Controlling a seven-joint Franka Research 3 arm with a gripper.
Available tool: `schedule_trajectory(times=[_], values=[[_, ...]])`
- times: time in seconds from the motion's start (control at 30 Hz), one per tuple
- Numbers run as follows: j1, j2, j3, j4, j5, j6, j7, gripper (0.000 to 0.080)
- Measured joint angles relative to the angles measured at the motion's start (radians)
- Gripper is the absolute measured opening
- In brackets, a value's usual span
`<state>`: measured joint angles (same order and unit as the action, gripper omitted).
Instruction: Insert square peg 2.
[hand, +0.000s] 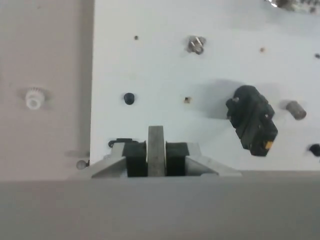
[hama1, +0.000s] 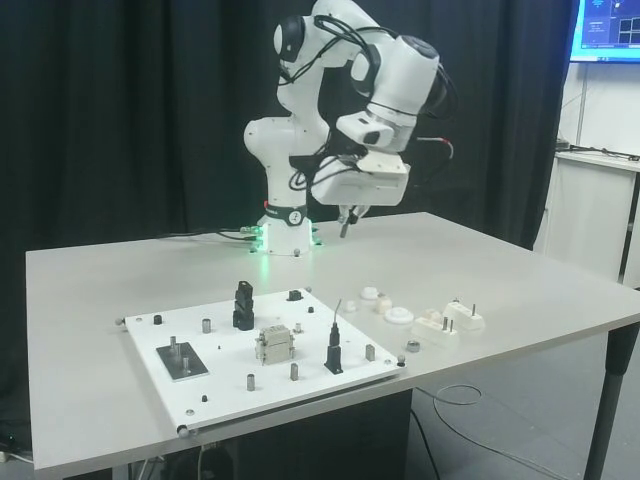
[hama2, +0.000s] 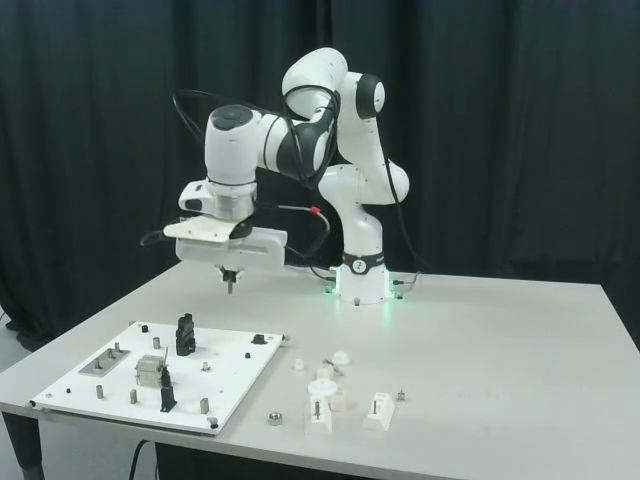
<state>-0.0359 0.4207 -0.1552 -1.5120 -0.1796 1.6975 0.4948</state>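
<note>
No text, label, brand or number can be read anywhere. The screen (hama1: 608, 30) at the two o'clock corner of the first room view shows a small white symbol and lines too small to make out.

The peg (hand: 156, 150) sitting between the claw's (hand: 156, 159) pads (hand: 135, 159) is looking like dull brushed metal, and the pads themselves are looking like matt black rubber. The white board (hand: 165, 75) right under the claw is looking smooth and matt, probably painted or plastic. The chunky black connector (hand: 251, 120) beside the claw is coming across as matt moulded plastic. Off the board's edge, the little white gear (hand: 33, 97) is looking like plastic too, and the grey table (hand: 45, 60) it's lying on is showing a flat, matt finish.
</note>
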Motion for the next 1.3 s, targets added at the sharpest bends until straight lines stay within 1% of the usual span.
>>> schedule_trajectory(times=[0.17,0.37,0.6,0.83,1.0,1.3], values=[[0.000,-0.019,-0.028,-0.016,0.017,0.011,0.067,0.0076],[0.000,-0.034,-0.061,-0.022,0.018,0.021,0.156,0.0076],[0.000,-0.055,-0.104,-0.031,0.023,0.026,0.206,0.0076],[0.000,-0.069,-0.149,-0.036,0.045,0.027,0.341,0.0076],[0.000,-0.075,-0.179,-0.043,0.067,0.026,0.414,0.0076],[0.000,-0.080,-0.220,-0.055,0.113,0.026,0.530,0.0076]])
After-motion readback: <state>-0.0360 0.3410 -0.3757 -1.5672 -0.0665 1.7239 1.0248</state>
